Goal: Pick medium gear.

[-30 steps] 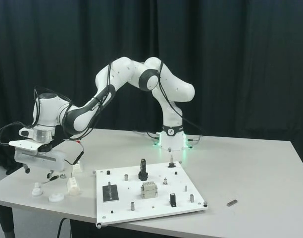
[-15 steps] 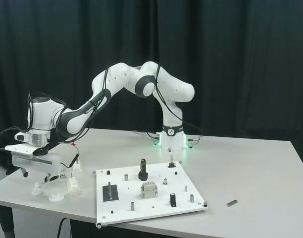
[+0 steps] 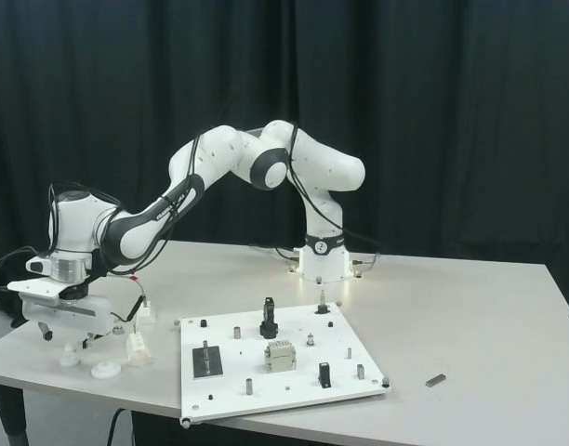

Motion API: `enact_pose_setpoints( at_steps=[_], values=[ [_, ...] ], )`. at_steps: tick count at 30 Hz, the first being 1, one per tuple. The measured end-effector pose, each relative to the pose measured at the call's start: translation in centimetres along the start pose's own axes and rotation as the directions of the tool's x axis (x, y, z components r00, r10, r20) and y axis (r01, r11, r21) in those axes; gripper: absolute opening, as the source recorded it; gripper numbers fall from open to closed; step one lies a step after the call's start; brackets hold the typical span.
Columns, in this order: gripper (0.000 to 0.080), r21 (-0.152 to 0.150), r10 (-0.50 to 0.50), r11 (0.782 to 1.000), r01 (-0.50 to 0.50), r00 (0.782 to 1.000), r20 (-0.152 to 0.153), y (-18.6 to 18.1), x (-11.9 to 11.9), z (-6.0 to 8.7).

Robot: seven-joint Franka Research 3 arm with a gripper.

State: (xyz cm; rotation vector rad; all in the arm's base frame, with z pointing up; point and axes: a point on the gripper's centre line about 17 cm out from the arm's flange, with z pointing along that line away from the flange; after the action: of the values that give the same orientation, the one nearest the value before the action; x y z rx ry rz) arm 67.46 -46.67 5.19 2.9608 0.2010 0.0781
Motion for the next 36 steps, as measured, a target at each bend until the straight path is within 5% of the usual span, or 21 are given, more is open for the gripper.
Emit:
enact_pose_setpoints(
  at_steps=[36],
  values=[
    [0.08,0.014,0.019,1.0,-0.019,1.0,-0.016,-0.1,0.3,3.5]
  ],
)
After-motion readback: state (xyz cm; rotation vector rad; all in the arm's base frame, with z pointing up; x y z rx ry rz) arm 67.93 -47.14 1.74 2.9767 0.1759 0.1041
